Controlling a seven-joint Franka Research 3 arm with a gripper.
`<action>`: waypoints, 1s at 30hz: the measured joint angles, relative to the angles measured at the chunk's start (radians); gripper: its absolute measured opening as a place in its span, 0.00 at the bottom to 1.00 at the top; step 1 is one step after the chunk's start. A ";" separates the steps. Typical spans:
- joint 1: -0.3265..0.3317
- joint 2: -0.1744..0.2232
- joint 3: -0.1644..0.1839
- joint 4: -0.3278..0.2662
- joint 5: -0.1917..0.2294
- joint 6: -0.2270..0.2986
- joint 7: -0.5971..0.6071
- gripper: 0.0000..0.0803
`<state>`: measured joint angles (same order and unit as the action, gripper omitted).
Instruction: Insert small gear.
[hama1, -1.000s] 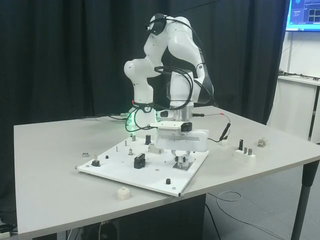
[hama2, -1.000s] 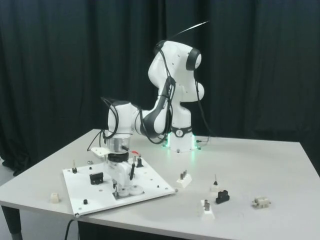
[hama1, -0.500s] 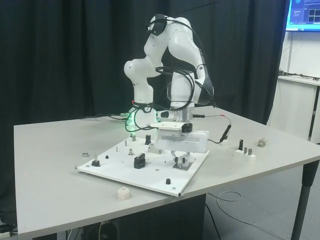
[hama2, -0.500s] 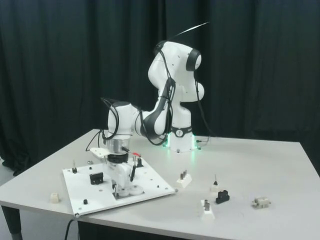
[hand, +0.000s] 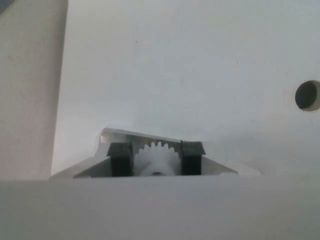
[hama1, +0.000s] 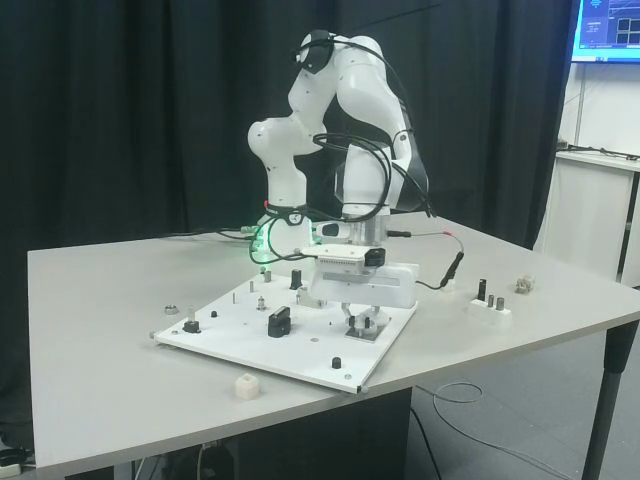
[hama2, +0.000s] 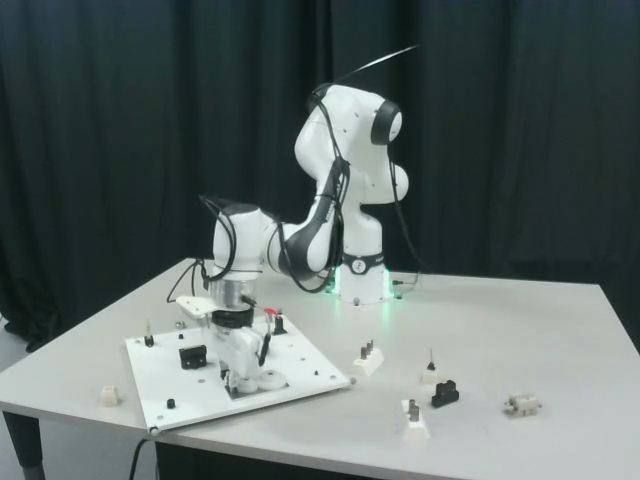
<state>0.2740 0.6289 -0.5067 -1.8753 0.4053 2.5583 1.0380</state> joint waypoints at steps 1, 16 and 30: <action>-0.001 0.001 0.000 0.002 0.000 -0.003 0.000 0.25; -0.015 0.025 0.003 0.064 -0.027 -0.095 -0.001 0.25; -0.033 0.033 0.017 0.094 -0.047 -0.136 -0.001 0.25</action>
<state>0.2408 0.6622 -0.4899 -1.7810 0.3578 2.4221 1.0372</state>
